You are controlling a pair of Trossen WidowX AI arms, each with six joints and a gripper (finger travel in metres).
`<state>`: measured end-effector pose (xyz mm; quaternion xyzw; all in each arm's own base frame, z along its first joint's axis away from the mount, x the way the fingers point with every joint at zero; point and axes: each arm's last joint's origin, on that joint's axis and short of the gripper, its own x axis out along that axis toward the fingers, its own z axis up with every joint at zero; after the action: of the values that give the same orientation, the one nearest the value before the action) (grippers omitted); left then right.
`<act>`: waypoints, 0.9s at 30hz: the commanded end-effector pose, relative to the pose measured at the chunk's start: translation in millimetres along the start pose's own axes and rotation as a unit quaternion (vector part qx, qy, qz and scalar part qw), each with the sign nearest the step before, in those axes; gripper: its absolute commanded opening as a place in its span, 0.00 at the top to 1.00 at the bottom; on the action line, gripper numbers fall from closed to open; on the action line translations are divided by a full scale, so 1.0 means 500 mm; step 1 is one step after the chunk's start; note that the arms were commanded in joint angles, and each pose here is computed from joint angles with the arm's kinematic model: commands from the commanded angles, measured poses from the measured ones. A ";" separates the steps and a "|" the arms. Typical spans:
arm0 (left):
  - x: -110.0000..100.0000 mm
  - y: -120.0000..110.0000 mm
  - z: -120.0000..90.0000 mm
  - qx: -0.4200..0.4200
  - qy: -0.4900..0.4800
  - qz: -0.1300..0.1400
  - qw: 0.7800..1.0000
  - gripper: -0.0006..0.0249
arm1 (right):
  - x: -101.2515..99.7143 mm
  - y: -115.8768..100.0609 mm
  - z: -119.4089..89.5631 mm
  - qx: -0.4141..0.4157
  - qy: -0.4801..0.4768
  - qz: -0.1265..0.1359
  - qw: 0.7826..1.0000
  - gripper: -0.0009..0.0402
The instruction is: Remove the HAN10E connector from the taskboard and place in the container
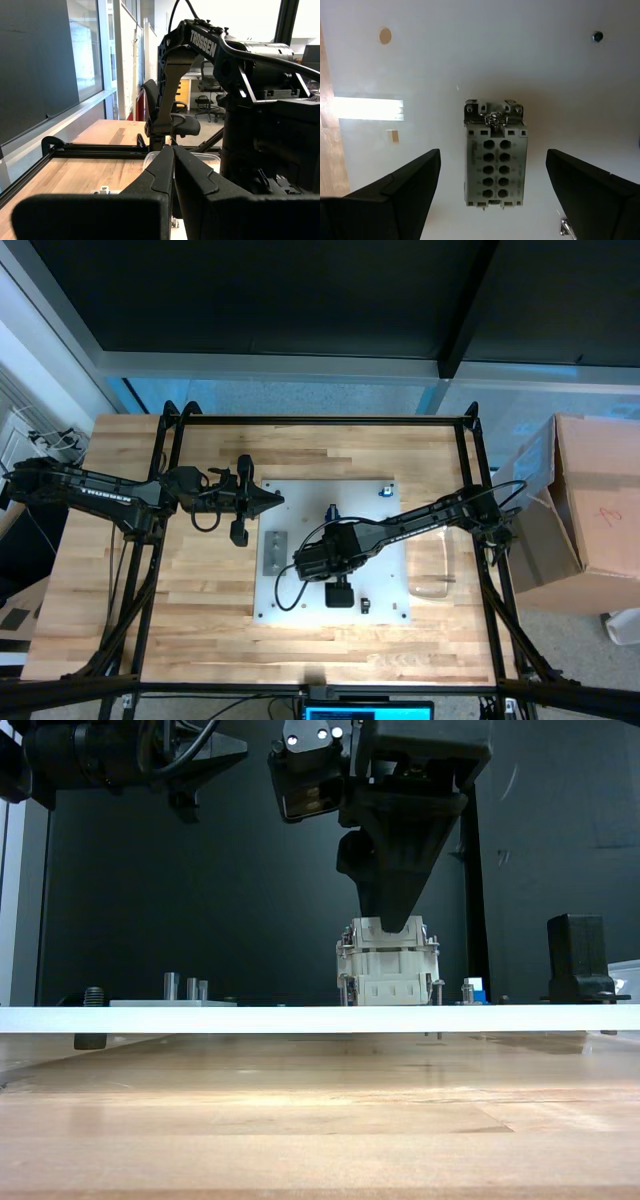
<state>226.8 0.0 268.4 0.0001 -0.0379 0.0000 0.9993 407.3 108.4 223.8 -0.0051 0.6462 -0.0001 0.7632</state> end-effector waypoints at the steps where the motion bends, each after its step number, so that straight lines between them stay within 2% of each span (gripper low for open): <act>1: 0.000 0.000 0.000 0.000 0.000 0.000 1.000 0.98 | 0.002 0.000 0.000 0.001 -0.005 0.000 1.000 0.34; 18: 0.000 0.000 0.000 0.000 0.000 0.000 1.000 0.98 | 0.004 0.000 0.000 -0.011 -0.004 0.000 1.000 0.83; 23: 0.000 0.000 0.000 0.000 0.000 0.000 1.000 0.98 | -0.010 -0.001 -0.001 -0.012 -0.012 0.002 1.000 0.93; 27: 0.000 0.000 0.000 0.000 0.000 0.000 1.000 0.98 | -0.032 -0.003 -0.005 -0.012 -0.024 0.005 1.000 0.96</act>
<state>226.8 0.0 268.6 0.0001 -0.0382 0.0000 0.9993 403.6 107.3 234.0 -0.0114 0.6330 0.0104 0.7740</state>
